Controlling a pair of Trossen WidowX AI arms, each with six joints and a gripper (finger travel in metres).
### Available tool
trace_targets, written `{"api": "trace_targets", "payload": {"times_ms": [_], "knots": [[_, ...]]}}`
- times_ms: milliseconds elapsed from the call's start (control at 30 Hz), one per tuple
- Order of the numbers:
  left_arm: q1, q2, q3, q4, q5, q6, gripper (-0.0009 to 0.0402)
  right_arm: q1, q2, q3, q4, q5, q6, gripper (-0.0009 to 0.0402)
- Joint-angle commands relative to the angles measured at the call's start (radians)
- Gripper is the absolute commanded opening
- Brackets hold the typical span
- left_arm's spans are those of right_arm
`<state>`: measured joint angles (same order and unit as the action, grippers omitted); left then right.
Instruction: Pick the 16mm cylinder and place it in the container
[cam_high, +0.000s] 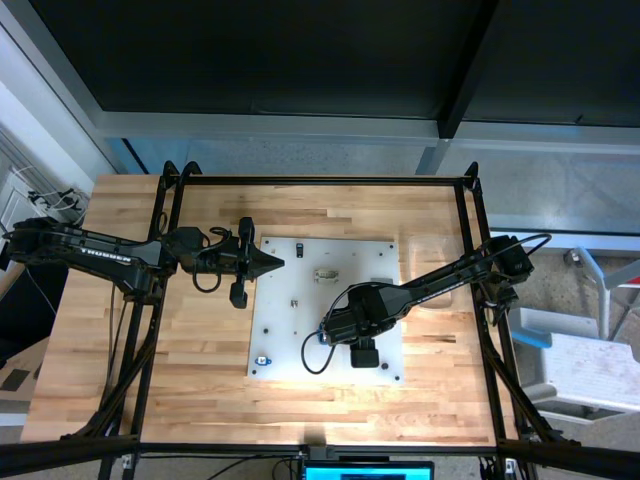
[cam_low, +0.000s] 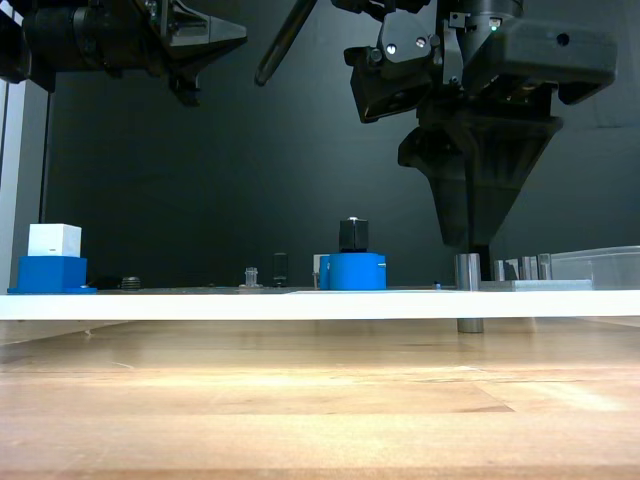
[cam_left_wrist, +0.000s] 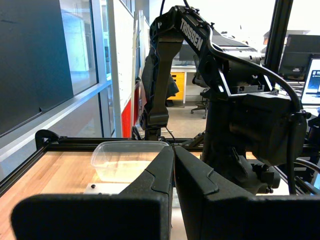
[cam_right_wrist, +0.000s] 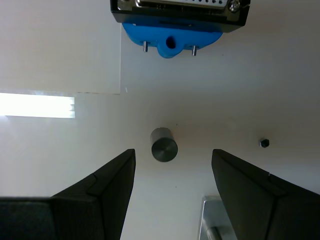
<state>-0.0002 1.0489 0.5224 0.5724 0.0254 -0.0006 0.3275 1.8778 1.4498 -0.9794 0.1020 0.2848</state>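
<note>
Both grippers (cam_high: 278, 263) airborne; right (cam_right_wrist: 173, 150) over cylinder (cam_right_wrist: 164, 145)

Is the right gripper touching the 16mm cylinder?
Apart. Right wrist view: bare board shows between the 16mm cylinder and both fingers of the open right gripper. The left gripper hovers shut at the board's left edge.

The cylinder (cam_right_wrist: 164, 145) is silvery-grey, the container (cam_left_wrist: 125, 160) clear.

The 16mm cylinder (cam_right_wrist: 164, 145), a short silvery-grey metal peg with a flat round top, stands upright on the white board (cam_right_wrist: 60, 55), between the spread fingers of the right gripper (cam_right_wrist: 173, 152) and not touching them. The container (cam_left_wrist: 127, 160), a clear plastic tray with rounded corners, sits at the board's right side, well apart from the left gripper (cam_high: 272, 263).
</note>
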Motion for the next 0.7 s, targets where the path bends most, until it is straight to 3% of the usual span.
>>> {"api": "trace_targets", "payload": {"times_ms": [33, 600, 700], "knots": [[0.000, 0.000, 0.000, 0.000, 0.000, 0.000, 0.0000, 0.001, -0.001, -0.008, 0.010, 0.001, 0.008, 0.0212], [0.000, 0.000, 0.000, 0.001, 0.000, 0.000, 0.0000, 0.002, 0.011, -0.052, 0.064, 0.000, 0.013, 0.0212], [0.000, 0.000, 0.000, 0.000, 0.000, 0.000, 0.0000, 0.003, 0.028, -0.053, 0.081, -0.017, 0.013, 0.0212]]}}
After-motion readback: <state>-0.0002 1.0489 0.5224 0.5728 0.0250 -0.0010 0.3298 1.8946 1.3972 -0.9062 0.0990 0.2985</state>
